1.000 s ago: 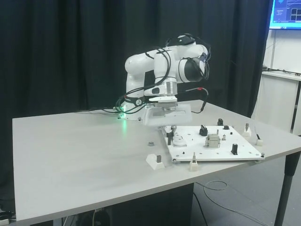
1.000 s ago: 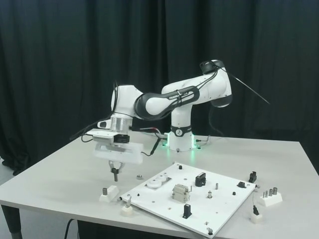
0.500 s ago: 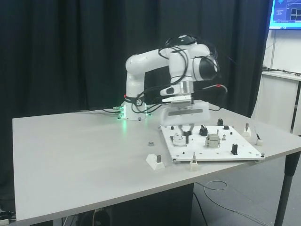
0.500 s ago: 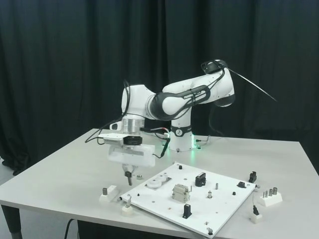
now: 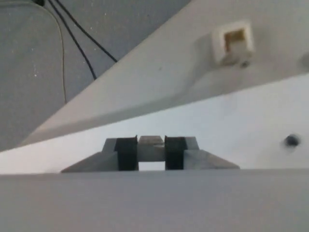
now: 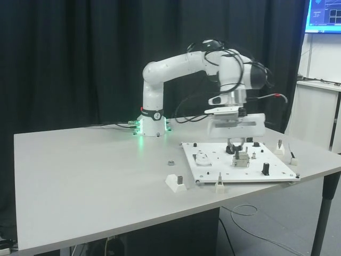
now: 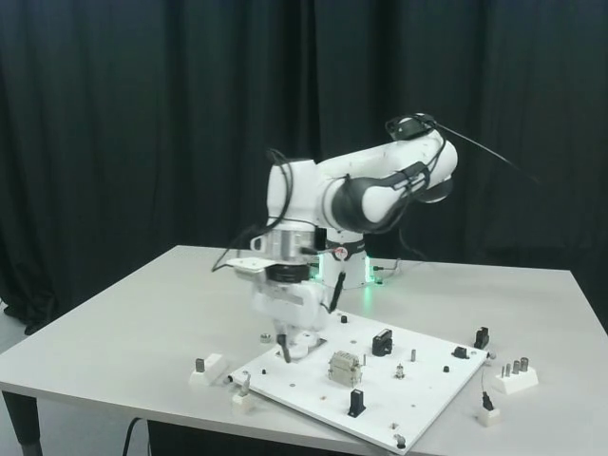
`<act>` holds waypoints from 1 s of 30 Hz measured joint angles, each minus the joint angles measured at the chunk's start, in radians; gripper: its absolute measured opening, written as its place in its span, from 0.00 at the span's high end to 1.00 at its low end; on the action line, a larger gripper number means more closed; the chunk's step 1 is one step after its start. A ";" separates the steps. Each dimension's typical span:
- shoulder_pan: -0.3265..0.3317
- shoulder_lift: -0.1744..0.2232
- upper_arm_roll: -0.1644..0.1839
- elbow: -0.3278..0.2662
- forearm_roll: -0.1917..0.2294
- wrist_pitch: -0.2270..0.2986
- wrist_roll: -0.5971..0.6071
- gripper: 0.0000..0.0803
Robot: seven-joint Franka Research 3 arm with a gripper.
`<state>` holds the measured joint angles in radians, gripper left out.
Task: Insert square peg 3.
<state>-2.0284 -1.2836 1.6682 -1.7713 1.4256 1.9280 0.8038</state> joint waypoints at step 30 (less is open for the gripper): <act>0.007 0.000 0.089 0.238 -0.357 -0.019 1.135 0.86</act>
<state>-2.0216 -1.2841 1.7572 -1.5330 1.0687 1.9087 1.9386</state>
